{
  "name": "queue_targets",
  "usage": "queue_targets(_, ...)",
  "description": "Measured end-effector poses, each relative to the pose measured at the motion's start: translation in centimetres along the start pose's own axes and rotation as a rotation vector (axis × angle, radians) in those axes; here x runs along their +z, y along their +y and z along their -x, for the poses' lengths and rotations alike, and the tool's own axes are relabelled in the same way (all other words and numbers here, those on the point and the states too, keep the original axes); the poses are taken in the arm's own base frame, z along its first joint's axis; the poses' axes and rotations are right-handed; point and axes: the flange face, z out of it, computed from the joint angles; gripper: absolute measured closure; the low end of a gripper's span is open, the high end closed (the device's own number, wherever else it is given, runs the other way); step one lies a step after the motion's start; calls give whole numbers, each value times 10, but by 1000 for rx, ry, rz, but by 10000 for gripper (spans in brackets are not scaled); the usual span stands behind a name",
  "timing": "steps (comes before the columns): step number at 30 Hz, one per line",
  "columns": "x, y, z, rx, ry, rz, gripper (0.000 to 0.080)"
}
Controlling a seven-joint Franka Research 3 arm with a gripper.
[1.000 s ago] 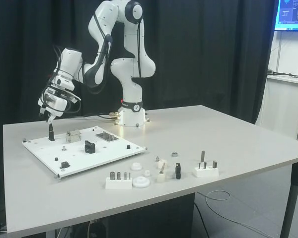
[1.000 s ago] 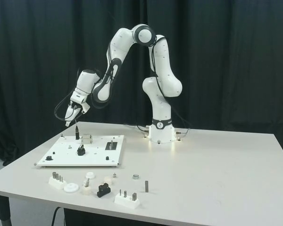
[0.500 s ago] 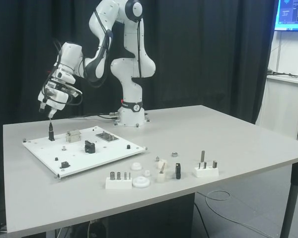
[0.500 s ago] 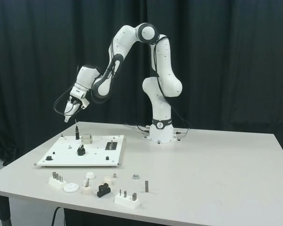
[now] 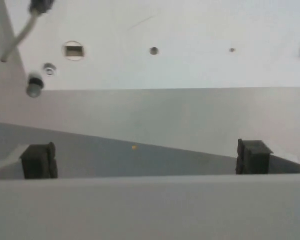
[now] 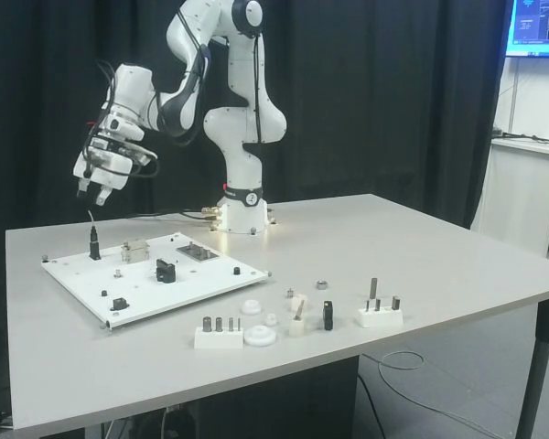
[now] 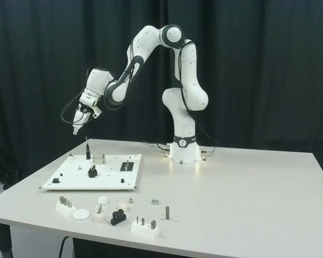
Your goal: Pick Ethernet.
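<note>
Gripper [image 6: 91, 190] hangs in the air above the far left corner of the white board [image 6: 156, 279], tilted, touching nothing. In the wrist view the gripper [image 5: 146, 159] is spread wide, with the two black fingertips [image 5: 253, 156] far apart and nothing between them: released, empty.

Ethernet plug [image 6: 93, 245] stands upright in the far left corner of the board, black, with a thin stalk rising from its top. It is below the gripper and clear of it. The second room view shows the same, with the plug [image 7: 87, 151] on the board and the gripper [image 7: 75, 130] up and to the left of it. In the wrist view the plug [image 5: 40, 5] is only partly in frame.

The board lies flat on the left part of the grey worktop [image 6: 393, 238]. Also on the board are a small metal block [image 6: 135, 249] just right of the plug, a black knob [image 6: 165, 270] near the middle and a black piece [image 6: 120, 303] at the near edge.

Loose on the worktop near the board's right side are a white peg block [image 6: 219, 335], a white disc [image 6: 259, 337], a black clip [image 6: 328, 315] and a second peg block [image 6: 380, 315].
</note>
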Motion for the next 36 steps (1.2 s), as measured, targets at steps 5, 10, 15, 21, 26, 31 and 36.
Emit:
queue_targets(5, -15, 18, -12, 20, 28, 18, 3)
queue_targets(10, -32, 43, -29, 35, 45, 22, 3)
queue_targets(15, -51, 72, -49, 71, 37, 2, 3)
queue_targets(21, -73, 104, -80, 128, 1, -52, 3)
queue_targets(26, -92, 126, -109, 165, -29, -92, 3)
queue_targets(31, -107, 143, -136, 203, -47, -116, 3)
queue_targets(36, -117, 157, -161, 241, -63, -133, 3)
